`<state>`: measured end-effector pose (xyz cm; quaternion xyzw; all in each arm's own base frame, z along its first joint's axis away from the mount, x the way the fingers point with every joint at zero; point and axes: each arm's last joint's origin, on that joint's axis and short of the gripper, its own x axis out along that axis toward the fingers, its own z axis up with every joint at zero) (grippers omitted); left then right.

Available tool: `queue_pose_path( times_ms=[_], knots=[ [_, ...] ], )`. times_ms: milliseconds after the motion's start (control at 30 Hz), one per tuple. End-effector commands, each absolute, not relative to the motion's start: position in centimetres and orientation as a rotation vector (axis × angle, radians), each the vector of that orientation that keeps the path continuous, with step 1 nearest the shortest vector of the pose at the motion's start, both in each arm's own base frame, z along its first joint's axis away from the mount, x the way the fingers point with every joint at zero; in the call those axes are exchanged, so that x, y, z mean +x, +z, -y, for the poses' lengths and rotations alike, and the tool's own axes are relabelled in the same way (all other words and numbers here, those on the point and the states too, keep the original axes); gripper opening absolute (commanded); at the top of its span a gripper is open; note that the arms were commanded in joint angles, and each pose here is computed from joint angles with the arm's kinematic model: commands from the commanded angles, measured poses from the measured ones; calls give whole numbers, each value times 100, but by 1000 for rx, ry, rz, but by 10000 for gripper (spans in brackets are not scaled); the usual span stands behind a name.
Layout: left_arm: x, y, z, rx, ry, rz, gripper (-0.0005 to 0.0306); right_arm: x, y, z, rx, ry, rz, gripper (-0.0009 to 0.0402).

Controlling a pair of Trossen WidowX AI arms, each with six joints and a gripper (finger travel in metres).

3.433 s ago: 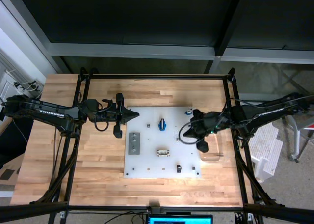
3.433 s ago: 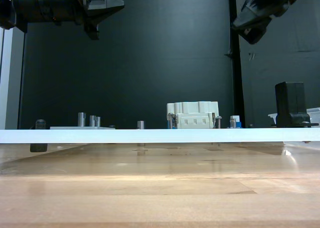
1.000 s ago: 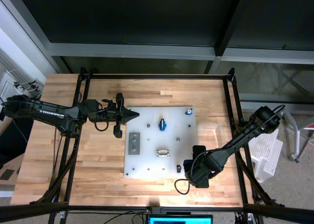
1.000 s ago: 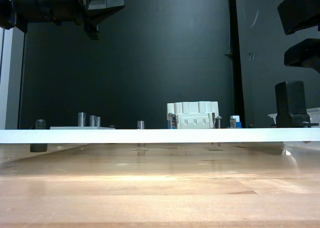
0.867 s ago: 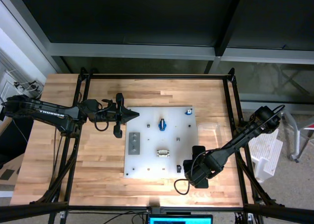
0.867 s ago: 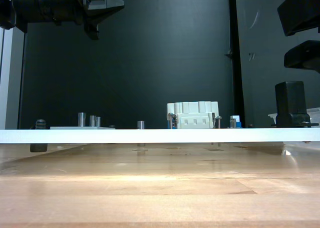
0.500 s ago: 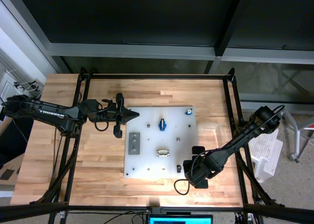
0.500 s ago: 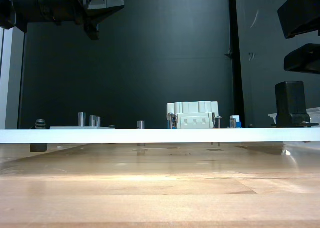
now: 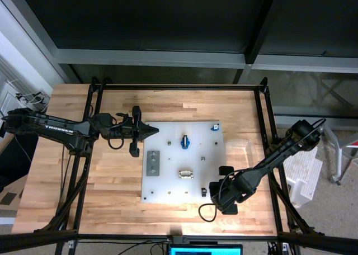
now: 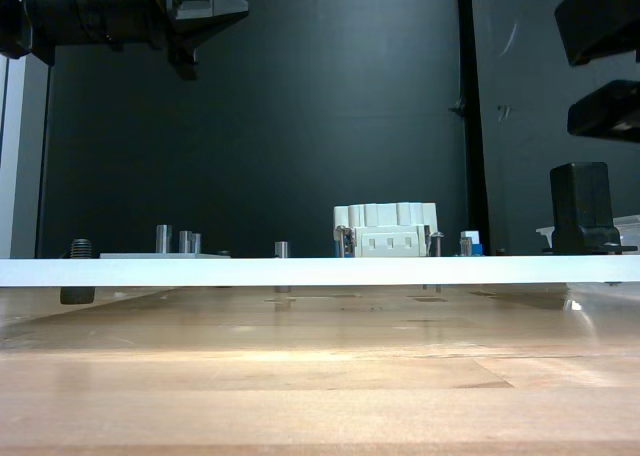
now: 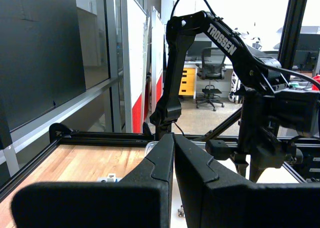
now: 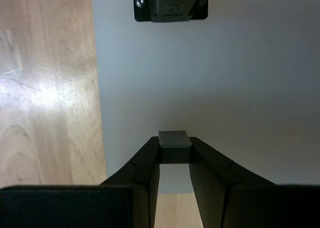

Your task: Remove the 16mm bar from the taskboard and place in the container

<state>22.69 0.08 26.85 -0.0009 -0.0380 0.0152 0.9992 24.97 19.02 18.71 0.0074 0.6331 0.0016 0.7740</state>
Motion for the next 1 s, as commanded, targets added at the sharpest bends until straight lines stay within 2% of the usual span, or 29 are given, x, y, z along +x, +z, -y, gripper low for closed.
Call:
queue_pose_path(
  times_ms=[33, 233, 533, 833, 1000],
  knots=[
    [2268, 2686, -9, -2, 30, 77, 0, 2485, 1945, -1893, 34, 13, -1348, 4],
    [2268, 2686, -8, -2, 30, 76, 0, 2450, 2083, -1861, 59, 32, -1310, 8],
    [2268, 2686, -8, -2, 30, 76, 0, 2339, 2403, -1711, 111, 45, -1243, 2],
    [2268, 2686, -8, -2, 30, 76, 0, 2141, 2667, -1423, 125, -157, -1168, 0],
    [2268, 2686, -8, -2, 30, 76, 0, 1992, 2721, -1290, 166, -272, -1137, 0]
  ],
)
